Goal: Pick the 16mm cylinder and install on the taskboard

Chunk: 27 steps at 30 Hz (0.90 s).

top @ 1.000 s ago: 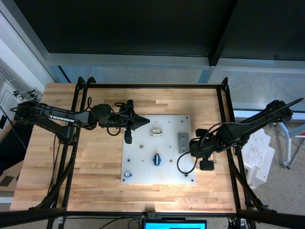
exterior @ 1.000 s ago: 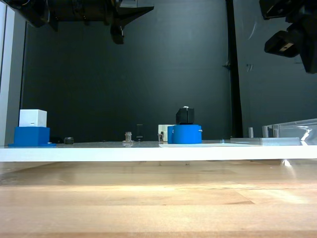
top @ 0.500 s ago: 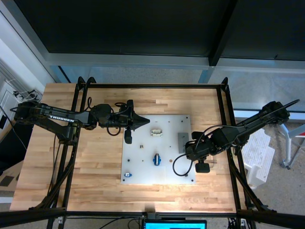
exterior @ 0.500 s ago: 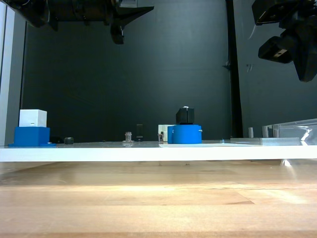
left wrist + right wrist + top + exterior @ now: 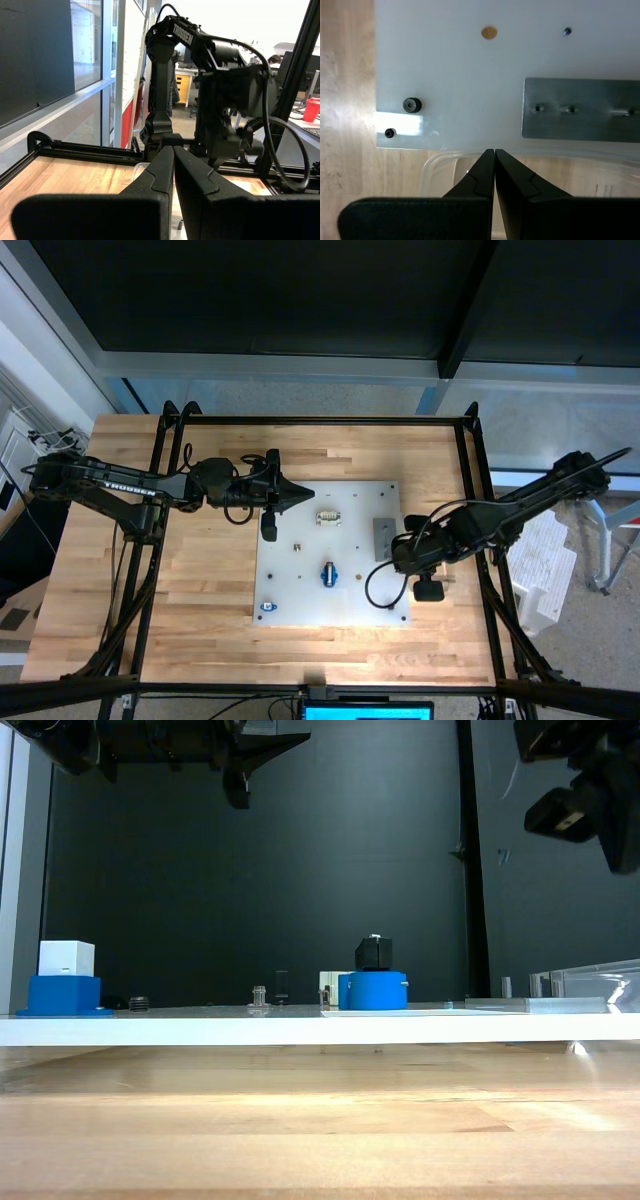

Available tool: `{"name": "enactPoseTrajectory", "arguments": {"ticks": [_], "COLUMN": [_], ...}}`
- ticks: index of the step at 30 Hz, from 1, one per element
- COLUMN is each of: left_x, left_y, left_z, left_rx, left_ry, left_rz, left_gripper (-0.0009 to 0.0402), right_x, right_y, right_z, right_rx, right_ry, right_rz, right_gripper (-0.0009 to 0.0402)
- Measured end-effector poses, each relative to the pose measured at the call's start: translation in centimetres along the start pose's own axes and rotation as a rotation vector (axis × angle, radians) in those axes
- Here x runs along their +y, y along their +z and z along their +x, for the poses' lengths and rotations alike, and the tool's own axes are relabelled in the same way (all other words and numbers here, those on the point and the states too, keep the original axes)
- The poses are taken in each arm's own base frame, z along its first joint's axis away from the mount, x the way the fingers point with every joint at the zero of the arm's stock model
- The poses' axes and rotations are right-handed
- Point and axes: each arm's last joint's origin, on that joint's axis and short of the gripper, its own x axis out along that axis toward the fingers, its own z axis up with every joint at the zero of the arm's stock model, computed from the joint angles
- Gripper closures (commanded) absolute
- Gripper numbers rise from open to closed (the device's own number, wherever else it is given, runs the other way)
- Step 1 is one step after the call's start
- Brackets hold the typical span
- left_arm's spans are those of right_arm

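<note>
The white taskboard (image 5: 300,575) lies mid-table with a grey metal block (image 5: 385,537) and a blue connector (image 5: 329,575) on it. My right gripper (image 5: 404,559) hovers over the board's right edge, well above it. In the right wrist view this gripper (image 5: 494,150) is shut with nothing showing between its fingers. Its tips sit over the line where the taskboard (image 5: 445,75) meets a clear tray. The 16mm cylinder does not show in any view. My left gripper (image 5: 307,493) hangs shut above the board's far left corner; the left wrist view shows it (image 5: 173,148) empty.
A clear plastic tray (image 5: 440,165) lies against the board's right edge. On the board near that edge are a black knob (image 5: 412,105) and a round hole (image 5: 489,32). A blue base with a white cube (image 5: 65,980) stands at the near left corner.
The right arm dipped down and inward over the board's right edge, then rose and drew back slightly. The left arm has stayed still.
</note>
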Motion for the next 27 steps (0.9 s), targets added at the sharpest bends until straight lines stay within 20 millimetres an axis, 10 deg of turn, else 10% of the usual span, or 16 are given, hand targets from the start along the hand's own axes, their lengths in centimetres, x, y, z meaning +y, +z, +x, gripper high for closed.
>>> {"name": "enactPoseTrajectory", "arguments": {"ticks": [11,27], "left_x": [0.0,0.0], "left_y": [0.0,0.0], "left_z": [0.0,0.0], "left_rx": [0.0,0.0], "left_ry": [0.0,0.0], "left_rz": [0.0,0.0], "left_gripper": [0.0393,0.0393], "right_x": [-1.9,-3.7], "right_y": [-3.4,-8.0], "right_z": [-3.8,-3.5], "right_rx": [0.008,0.03], "right_ry": [-0.088,-0.088], "right_rz": [0.029,0.021], "right_gripper": [0.0393,0.0393]}}
